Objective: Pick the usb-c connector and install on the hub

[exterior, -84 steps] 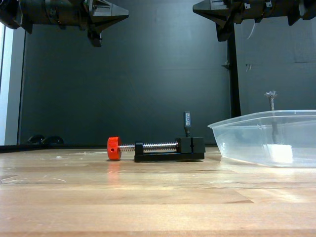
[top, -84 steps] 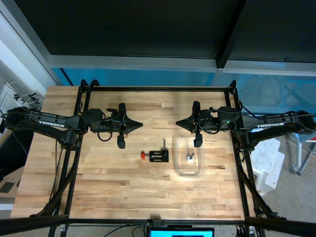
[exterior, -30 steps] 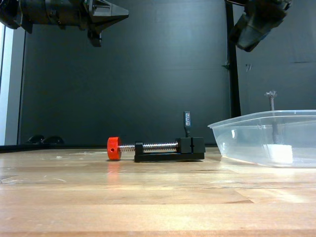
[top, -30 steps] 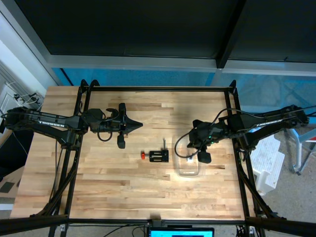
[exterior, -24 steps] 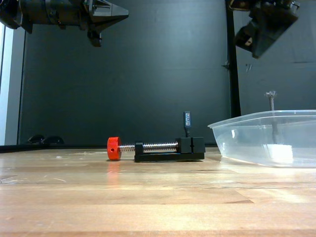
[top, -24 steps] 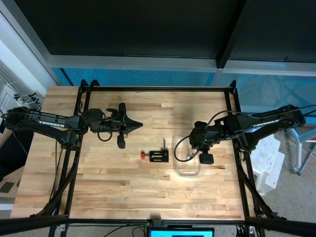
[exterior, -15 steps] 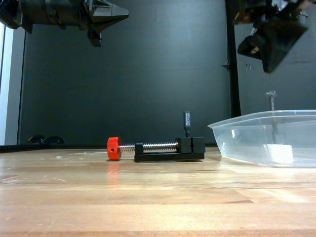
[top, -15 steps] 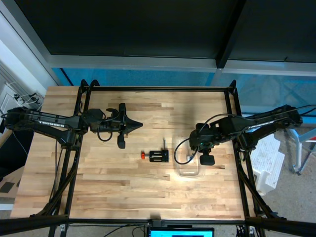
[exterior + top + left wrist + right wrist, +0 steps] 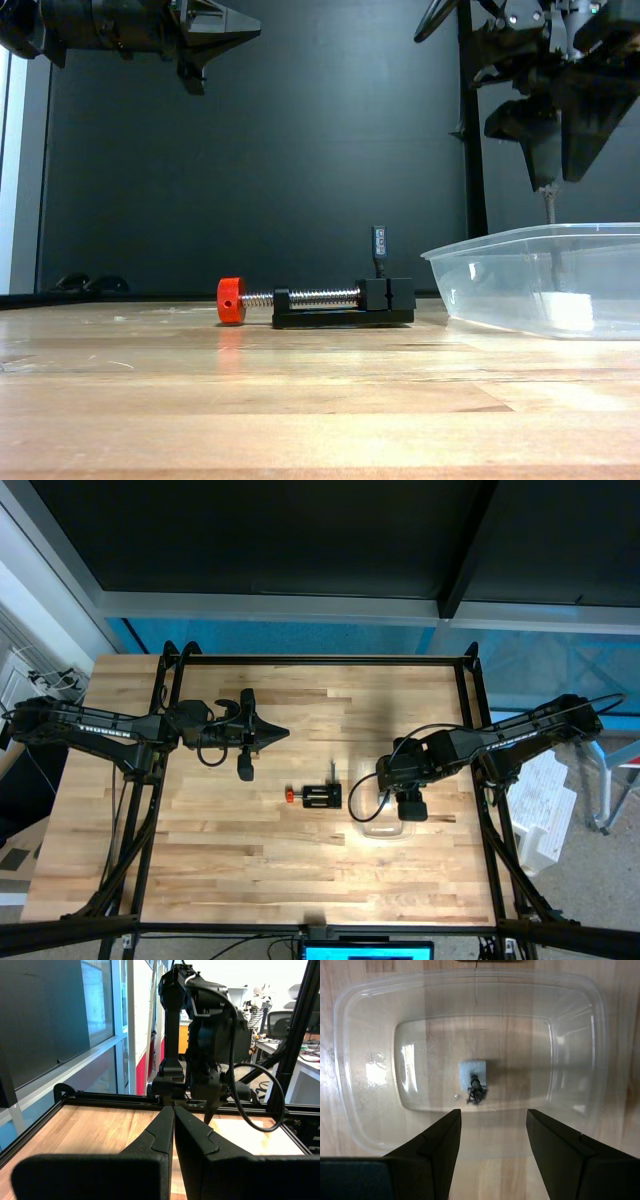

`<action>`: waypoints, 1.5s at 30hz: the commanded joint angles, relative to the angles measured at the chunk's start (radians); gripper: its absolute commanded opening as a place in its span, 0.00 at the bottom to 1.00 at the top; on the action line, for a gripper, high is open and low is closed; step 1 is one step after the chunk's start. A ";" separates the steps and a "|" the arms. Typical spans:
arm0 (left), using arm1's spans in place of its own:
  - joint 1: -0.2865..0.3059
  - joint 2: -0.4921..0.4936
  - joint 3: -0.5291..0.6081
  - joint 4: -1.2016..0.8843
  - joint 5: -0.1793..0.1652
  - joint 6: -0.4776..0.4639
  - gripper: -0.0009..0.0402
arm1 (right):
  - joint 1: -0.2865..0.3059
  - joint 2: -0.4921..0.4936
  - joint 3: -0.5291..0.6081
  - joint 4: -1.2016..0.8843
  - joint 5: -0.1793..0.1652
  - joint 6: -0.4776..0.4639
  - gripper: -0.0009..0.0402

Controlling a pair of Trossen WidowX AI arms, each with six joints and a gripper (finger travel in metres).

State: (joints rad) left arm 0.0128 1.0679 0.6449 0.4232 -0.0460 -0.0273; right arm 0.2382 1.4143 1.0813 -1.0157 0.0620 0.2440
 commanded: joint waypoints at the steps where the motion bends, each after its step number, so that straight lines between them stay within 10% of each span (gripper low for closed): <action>1: 0.000 0.000 0.000 0.000 0.000 0.000 0.02 | 0.011 0.002 -0.035 0.045 0.002 0.019 0.47; 45: 0.000 0.000 0.000 0.000 0.000 0.000 0.02 | 0.037 0.153 -0.119 0.243 -0.001 0.010 0.31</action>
